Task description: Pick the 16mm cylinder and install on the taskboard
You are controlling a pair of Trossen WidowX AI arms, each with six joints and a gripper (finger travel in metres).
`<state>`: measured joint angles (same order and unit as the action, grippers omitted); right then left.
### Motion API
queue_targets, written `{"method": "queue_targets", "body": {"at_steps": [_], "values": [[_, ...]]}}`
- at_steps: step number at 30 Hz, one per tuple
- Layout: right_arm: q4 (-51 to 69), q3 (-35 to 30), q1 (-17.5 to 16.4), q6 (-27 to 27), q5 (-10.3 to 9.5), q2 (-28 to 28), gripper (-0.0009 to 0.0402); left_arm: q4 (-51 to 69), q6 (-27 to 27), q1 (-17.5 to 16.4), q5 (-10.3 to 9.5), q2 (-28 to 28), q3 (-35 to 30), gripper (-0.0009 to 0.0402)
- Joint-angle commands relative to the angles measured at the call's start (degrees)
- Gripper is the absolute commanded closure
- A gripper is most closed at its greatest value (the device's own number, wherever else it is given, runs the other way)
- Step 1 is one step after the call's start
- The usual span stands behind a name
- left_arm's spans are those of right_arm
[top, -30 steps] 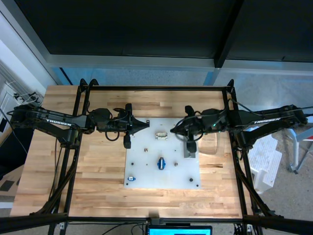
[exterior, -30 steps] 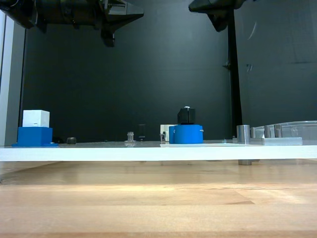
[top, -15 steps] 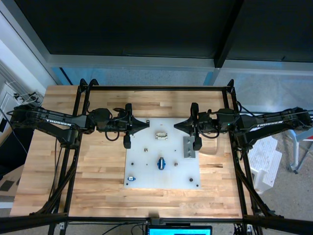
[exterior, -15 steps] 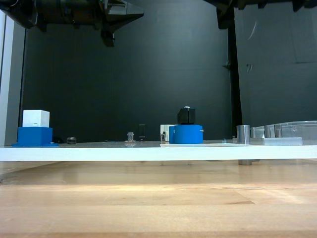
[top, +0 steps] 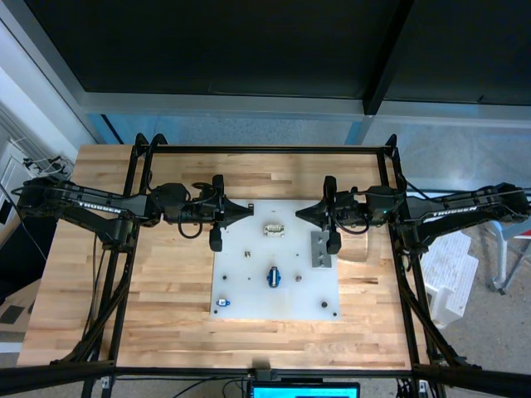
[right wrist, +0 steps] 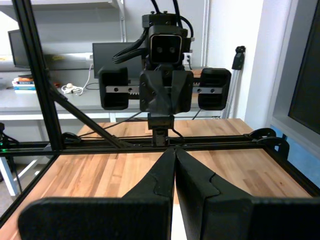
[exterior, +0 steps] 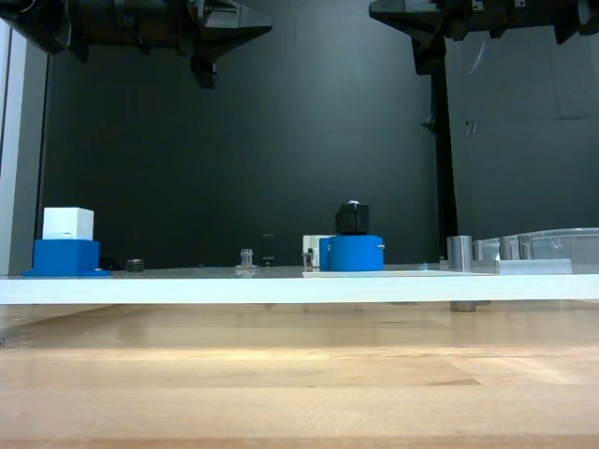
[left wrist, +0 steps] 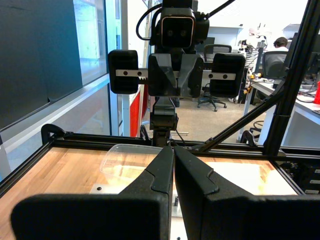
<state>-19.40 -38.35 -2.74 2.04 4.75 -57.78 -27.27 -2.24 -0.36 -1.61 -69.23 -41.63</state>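
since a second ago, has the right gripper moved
Yes: the right gripper, shut above the taskboard, shifted slightly right and farther away against the grey block. The left gripper hovers shut above its far-left corner.

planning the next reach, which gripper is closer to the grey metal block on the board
Right. The right gripper hangs high, just beyond the grey block's far end; the left gripper hangs high over the board's far left corner.

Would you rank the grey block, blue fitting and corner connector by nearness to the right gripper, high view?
1. Grey block, right side.
2. Blue fitting, centre.
3. Corner connector, near-left.
Right gripper hovers over the taskboard's far right, left gripper its far left.
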Motion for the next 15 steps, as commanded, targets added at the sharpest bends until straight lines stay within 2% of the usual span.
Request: {"method": "queue_targets", "body": {"at_steps": [1,15], "values": [[-1.0,0.0,1.1,0.0,-0.35,-0.1,0.0393,0.0,0.0,0.0,0.02,0.0,0.0,0.0392],[-6.0,3.4,1.6,1.1,0.15,-0.1,0.0393,0.0,0.0,0.0,0.02,0.0,0.0,0.0392]]}}
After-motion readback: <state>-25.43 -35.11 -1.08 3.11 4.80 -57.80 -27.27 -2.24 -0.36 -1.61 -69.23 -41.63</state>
